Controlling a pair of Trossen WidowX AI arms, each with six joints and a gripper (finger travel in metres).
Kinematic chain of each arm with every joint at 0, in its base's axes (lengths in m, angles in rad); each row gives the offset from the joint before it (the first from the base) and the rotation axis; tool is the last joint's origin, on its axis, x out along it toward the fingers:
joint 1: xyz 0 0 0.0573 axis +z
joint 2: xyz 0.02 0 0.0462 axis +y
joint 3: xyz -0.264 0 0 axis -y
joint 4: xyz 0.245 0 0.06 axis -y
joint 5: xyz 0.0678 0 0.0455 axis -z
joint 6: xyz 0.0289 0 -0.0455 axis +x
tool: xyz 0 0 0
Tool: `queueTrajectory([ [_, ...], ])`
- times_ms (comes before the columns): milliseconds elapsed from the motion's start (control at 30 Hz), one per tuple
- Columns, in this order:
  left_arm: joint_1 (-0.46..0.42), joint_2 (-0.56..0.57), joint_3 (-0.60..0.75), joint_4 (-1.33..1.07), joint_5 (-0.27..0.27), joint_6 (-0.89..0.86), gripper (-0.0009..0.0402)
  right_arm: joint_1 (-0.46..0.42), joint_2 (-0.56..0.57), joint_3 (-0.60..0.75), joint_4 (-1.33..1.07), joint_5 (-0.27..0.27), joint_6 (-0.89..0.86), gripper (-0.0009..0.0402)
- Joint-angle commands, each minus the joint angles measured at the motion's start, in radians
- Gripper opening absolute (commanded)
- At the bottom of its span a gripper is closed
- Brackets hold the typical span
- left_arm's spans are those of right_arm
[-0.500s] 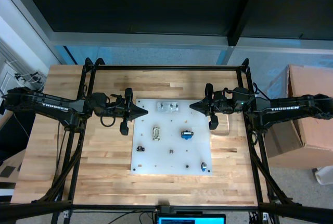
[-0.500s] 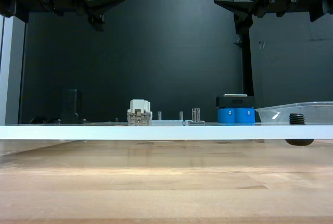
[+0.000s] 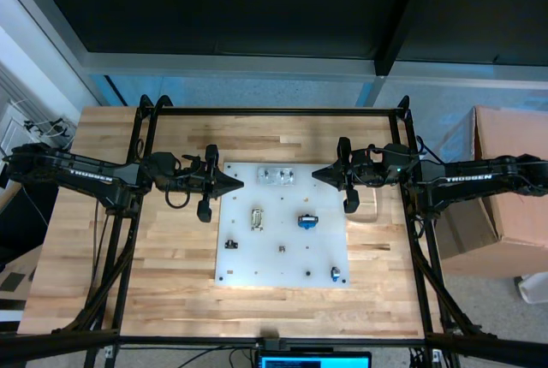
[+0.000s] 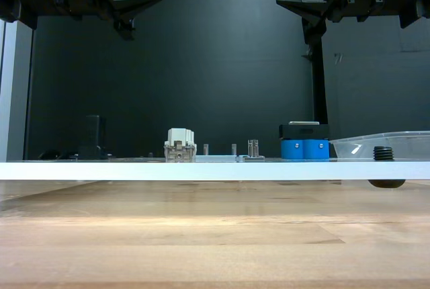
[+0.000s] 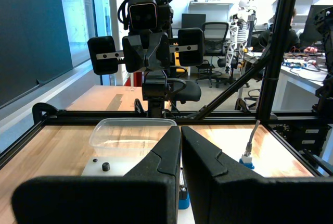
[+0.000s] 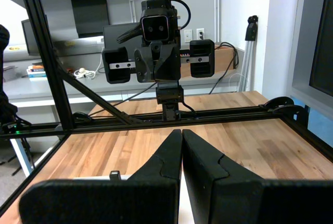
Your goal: Remove the RJ45 connector from the taskboard and place in the container
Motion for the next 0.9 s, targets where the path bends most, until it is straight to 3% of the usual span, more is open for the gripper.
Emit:
queueTrajectory([
  [33, 0.000, 0.000, 0.000, 0.000, 0.000, 0.000, 0.0000, 0.014, 0.000, 0.049, -0.096, 0.001, 0.011, 0.0000],
  [433, 0.000, 0.000, 0.000, 0.000, 0.000, 0.000, 0.0000, 0.191, 0.001, 0.255, -0.624, 0.016, -0.001, 0.0000],
  [900, 0.000, 0.000, 0.000, 0.000, 0.000, 0.000, 0.0000, 0.479, 0.030, 0.415, -1.017, 0.272, 0.149, 0.0000],
])
